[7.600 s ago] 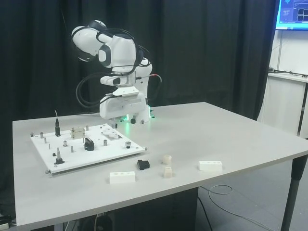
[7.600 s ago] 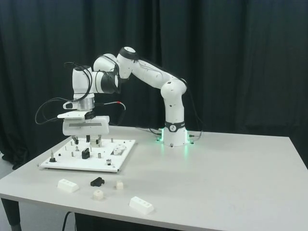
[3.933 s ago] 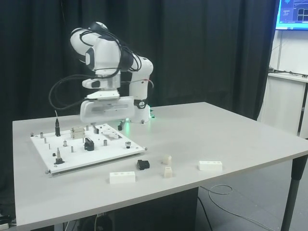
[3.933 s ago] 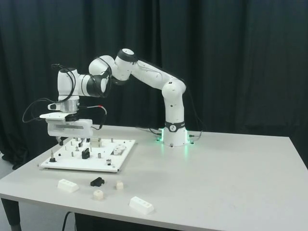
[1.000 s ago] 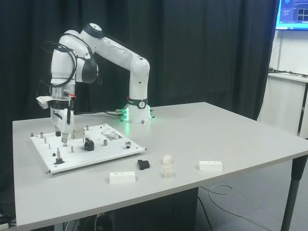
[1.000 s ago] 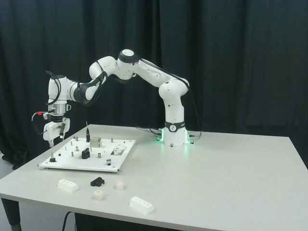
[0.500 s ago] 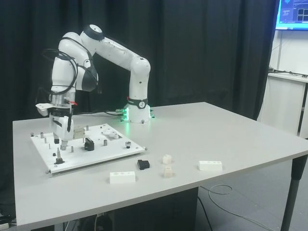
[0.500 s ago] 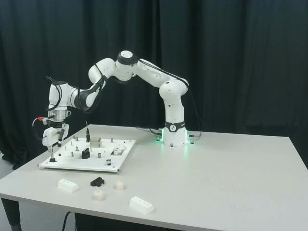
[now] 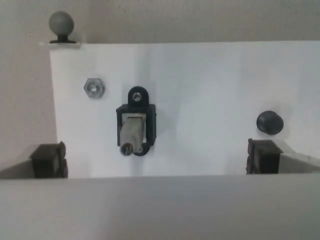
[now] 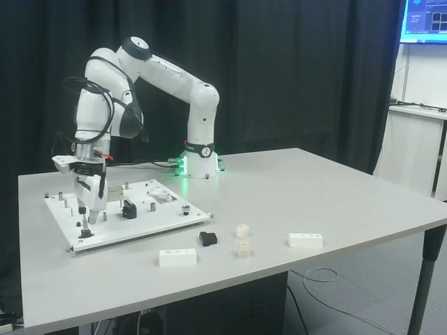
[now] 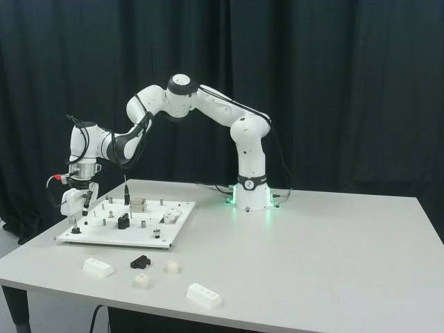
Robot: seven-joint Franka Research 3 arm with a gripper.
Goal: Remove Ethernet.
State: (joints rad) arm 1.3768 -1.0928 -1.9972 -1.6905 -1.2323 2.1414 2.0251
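The Ethernet plug (image 9: 133,131) is a pale grey connector standing in a black socket near a corner of the white board (image 9: 210,80). My gripper (image 9: 155,158) is open and hangs right above it, with the black fingertips (image 9: 49,160) wide apart on either side and touching nothing. In the first room view the gripper (image 10: 84,204) points down over the plug (image 10: 85,226) at the board's near left corner. The second room view shows the gripper (image 11: 74,207) just above the plug (image 11: 74,229).
Near the plug the board carries a hex nut (image 9: 93,87), a black knob (image 9: 269,122) and a grey corner ball (image 9: 61,22). Other fittings stand on the board (image 10: 150,220). White blocks (image 10: 177,257) (image 10: 305,240), two small pale pieces (image 10: 242,230) and a black part (image 10: 207,238) lie on the grey table.
The arm has swung from the back of the board to its near left corner, turned the gripper downward and lowered it over the plug.
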